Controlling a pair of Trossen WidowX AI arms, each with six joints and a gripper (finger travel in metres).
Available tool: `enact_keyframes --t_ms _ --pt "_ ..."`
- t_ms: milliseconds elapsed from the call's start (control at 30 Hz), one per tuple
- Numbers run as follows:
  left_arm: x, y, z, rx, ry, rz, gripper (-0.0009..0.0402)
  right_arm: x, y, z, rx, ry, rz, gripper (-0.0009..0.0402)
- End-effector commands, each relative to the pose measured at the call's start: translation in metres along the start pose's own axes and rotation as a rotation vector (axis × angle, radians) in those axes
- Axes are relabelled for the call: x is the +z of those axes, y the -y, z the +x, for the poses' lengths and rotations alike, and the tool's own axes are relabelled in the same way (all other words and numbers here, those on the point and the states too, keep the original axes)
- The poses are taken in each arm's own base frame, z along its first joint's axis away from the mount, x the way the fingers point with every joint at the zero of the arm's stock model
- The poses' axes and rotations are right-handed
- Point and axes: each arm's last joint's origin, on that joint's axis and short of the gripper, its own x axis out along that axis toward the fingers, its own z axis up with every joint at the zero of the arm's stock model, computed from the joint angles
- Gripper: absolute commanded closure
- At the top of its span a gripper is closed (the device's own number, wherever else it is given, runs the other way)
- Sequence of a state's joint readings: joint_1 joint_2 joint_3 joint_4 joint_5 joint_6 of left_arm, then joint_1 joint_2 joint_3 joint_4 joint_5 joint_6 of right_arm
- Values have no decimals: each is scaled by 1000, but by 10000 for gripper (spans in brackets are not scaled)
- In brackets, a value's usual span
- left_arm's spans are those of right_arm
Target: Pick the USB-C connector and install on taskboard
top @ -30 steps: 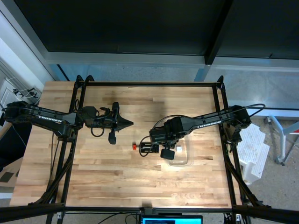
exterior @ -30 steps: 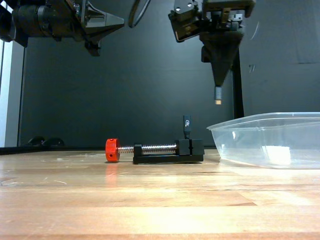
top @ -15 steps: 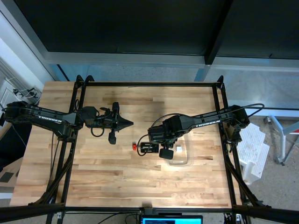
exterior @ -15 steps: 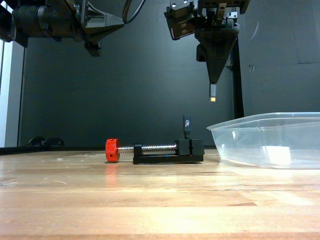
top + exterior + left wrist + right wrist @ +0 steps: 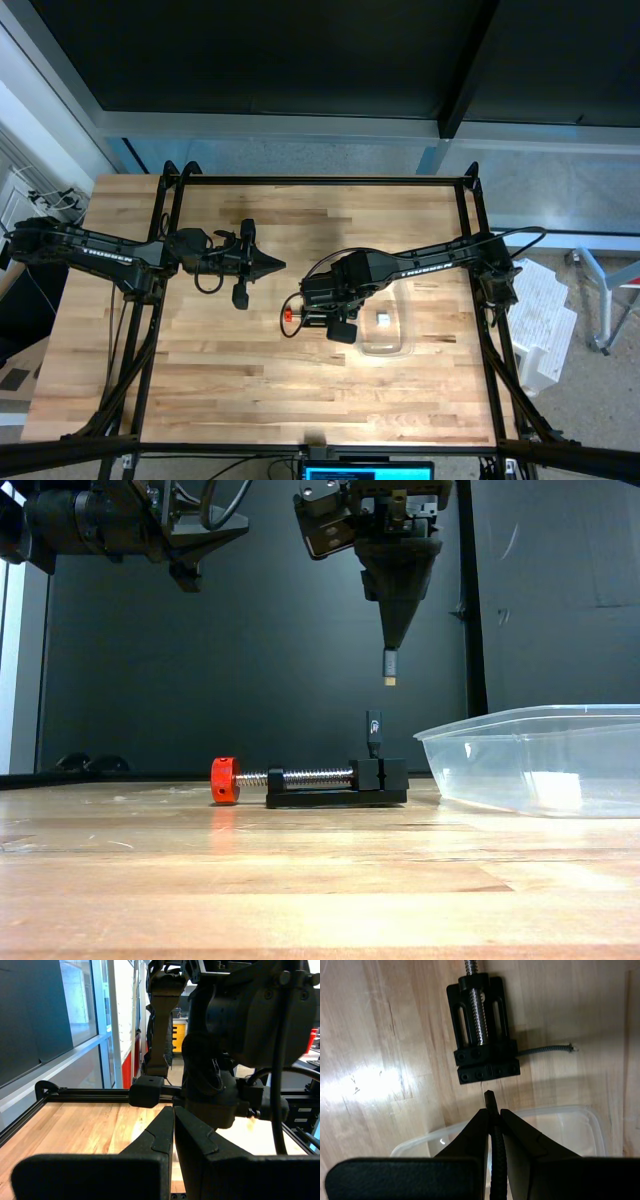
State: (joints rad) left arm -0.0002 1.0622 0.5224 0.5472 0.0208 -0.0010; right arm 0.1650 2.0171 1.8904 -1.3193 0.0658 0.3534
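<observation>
Above the black block (image 5: 335, 780), slightly toward the tray side of its upright stalk (image 5: 373, 732), the right claw (image 5: 391, 643) points straight down. It is clamped on the small dark plug (image 5: 390, 667), which hangs clear of the stalk. The block lies on the wooden surface (image 5: 300, 880) just beside the clear tray (image 5: 530, 760). Well apart from the block, on its red-tipped side, the left claw (image 5: 277, 265) hovers high, fingers together.

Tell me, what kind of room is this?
Likely a robotics lab: a wooden workbench in a black frame, the left end effector parked high at its left, the right end effector holding a small plug above a black clamp.
</observation>
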Motion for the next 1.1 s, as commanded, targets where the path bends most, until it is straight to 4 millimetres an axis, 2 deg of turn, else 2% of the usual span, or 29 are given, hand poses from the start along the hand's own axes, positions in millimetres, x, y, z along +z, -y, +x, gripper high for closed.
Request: enact_keyframes --t_ms 33,333,1100 --pt "0 0 0 0 0 0 393 4 -1 2 -20 5 4 393" --pt "0 0 0 0 0 0 393 12 -5 10 -46 5 6 393" --pt "0 0 0 0 0 0 393 10 -11 14 -65 3 10 394"
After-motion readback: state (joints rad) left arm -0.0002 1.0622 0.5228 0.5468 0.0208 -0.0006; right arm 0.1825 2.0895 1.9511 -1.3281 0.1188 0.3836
